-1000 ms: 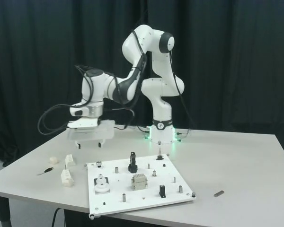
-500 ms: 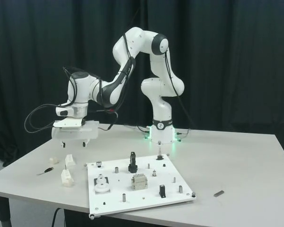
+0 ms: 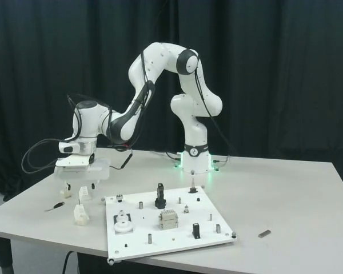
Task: Pick round peg 1.
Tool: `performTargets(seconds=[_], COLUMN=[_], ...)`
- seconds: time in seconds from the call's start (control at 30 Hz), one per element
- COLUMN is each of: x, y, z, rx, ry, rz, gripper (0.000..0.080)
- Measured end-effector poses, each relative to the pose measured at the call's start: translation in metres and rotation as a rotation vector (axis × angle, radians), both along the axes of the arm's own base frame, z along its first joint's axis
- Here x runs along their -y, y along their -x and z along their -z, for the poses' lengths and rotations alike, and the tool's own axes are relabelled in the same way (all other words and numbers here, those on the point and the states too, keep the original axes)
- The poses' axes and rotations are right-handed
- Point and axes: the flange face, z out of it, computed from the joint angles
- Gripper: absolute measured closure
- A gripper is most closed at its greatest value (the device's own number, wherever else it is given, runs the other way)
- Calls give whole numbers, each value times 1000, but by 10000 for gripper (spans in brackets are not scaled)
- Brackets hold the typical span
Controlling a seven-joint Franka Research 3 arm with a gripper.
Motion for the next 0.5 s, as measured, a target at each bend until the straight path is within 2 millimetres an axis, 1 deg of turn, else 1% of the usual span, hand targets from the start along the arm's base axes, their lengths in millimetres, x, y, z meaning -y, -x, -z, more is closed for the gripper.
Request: performTargets(seconds=[0.23,0.5], x=[15,28], y=[-7,-14], z=[22,40], rx=[1,4], ry=[-23,-34], rz=[6,19], gripper=[3,3])
